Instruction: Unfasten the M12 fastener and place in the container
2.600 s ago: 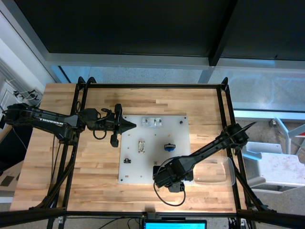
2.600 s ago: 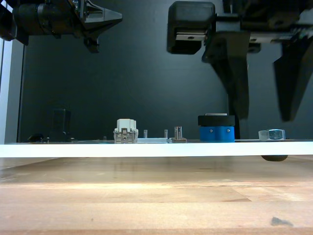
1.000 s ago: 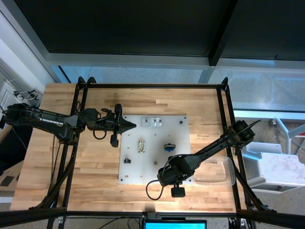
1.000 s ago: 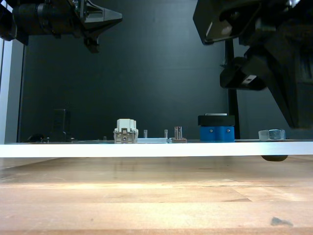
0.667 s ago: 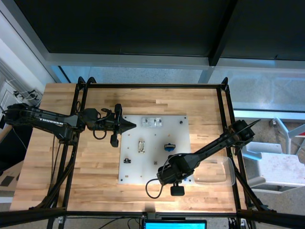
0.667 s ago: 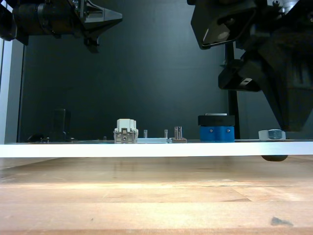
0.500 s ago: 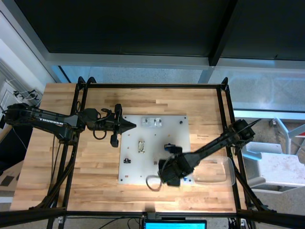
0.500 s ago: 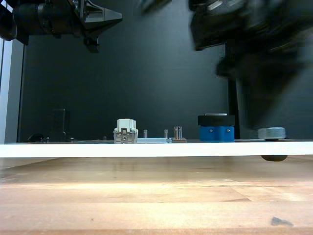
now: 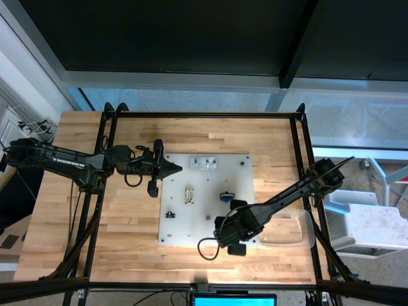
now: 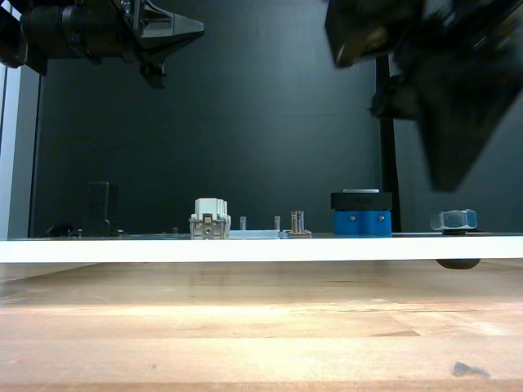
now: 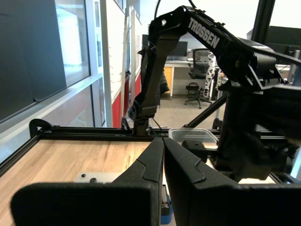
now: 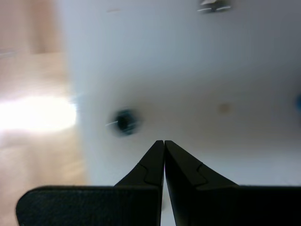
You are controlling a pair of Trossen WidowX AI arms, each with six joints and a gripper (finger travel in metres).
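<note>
I read the right gripper [image 12: 164, 142] as pressed shut on nothing: its two black fingers meet at the tips in its own camera. It hangs over the near right part of the white board [image 9: 191, 226]. A dark round spot [image 12: 126, 121] lies on the board just beside the tips, too blurred for me to name.

From table height the small silver nut [image 10: 454, 220] sits on a short dark stub just above the board's surface, so I take it to be on its stud. The blurred right gripper is above it and not touching. In the high view the arm covers that spot. The clear container [image 9: 287, 234] lies on the wood just off the board's right edge, beside the right arm.

The left gripper [image 9: 178, 167] is also closed, tips together. It is held high over the board's far left edge, well apart from the nut.

The table [image 9: 127, 255] is pale plank wood, fenced by a black frame [image 9: 204, 115]. A dark wall panel stands behind it, and the left wrist camera shows windows and office chairs [image 11: 194, 89].
</note>
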